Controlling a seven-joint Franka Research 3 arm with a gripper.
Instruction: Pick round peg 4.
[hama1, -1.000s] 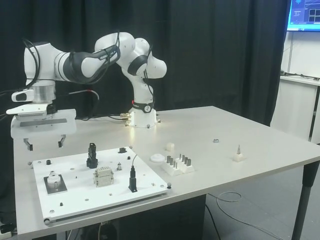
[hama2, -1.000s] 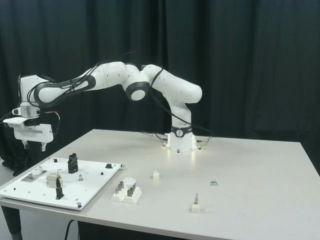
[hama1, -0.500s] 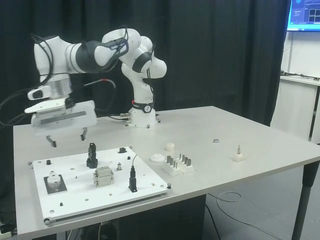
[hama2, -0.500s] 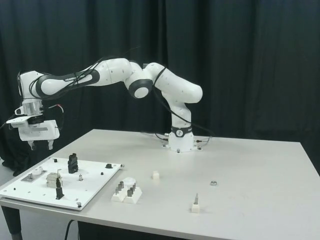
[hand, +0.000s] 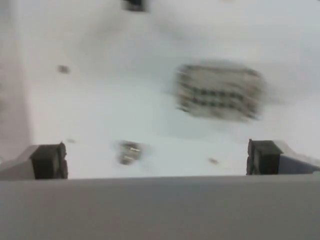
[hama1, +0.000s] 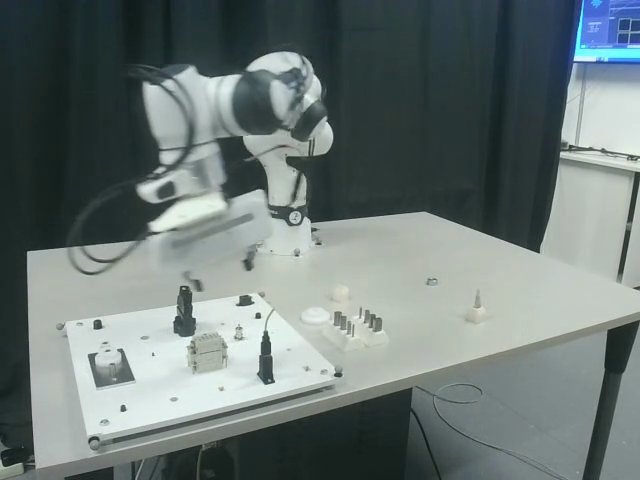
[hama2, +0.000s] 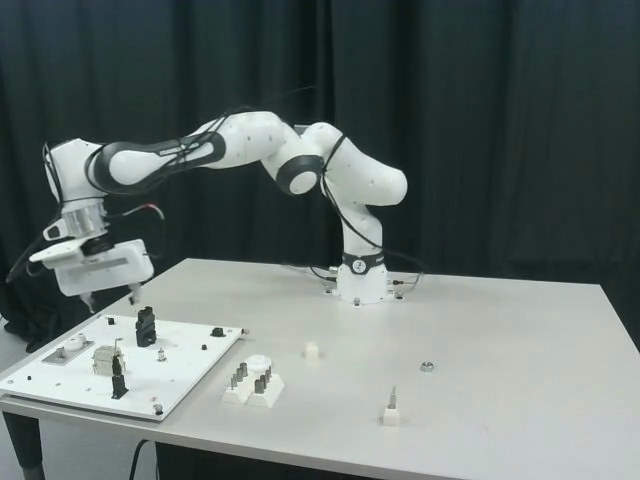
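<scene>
The gripper (hama1: 218, 268) hung above the white board (hama1: 150, 385) at left-centre of the first room view, fingers (hand: 49, 161) spread wide w/ nothing between them. The peg holder (hama1: 358, 332) w/ round pegs stood lower right of it, well apart, approx. frame centre; which was peg 4, couldn't tell. Counted: 1 holder block, approx. 6 pegs, 1 grey connector (hand: 218, 91) under the wrist cam.

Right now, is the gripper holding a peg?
No, the gripper is open with nothing between its fingers, above the white board.
</scene>
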